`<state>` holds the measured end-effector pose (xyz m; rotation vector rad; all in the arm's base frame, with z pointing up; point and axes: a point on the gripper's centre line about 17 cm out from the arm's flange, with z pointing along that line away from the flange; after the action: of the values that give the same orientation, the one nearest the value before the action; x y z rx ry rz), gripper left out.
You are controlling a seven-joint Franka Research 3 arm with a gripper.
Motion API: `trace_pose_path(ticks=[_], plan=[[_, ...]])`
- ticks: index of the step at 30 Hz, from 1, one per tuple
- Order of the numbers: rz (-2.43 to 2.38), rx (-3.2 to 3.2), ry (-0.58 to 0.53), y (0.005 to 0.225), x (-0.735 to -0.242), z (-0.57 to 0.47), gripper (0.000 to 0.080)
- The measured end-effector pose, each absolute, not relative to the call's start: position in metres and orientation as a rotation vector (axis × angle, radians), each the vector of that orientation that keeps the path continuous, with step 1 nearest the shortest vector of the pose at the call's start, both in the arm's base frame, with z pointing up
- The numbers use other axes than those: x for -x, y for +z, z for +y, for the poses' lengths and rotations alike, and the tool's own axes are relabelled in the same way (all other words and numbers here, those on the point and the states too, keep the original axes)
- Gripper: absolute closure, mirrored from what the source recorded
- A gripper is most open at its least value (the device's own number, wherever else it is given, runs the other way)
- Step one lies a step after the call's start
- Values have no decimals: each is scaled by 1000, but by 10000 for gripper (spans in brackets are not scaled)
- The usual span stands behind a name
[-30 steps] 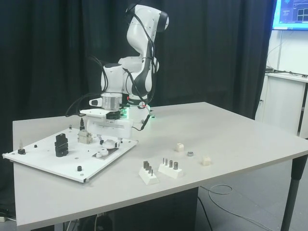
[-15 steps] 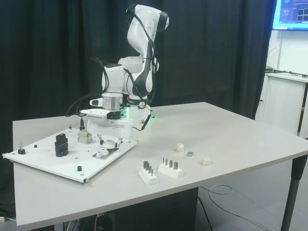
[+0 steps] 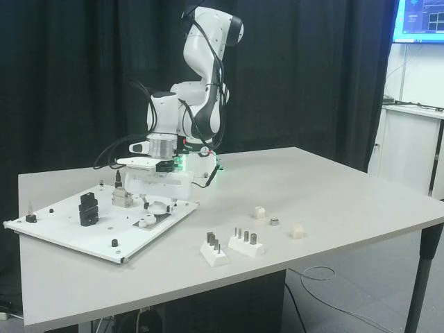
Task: Insert large gear.
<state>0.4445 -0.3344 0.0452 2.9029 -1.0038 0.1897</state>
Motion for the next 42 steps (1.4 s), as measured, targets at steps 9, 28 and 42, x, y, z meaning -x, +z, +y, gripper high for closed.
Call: trace_pose_path(ticks=[9,28,42], plan=[[-931,-2924,187,45,-445,-334,206],[-1219,-2849,239,41,-445,-335,206],[-1057,-2900,238,41,-445,-334,206]])
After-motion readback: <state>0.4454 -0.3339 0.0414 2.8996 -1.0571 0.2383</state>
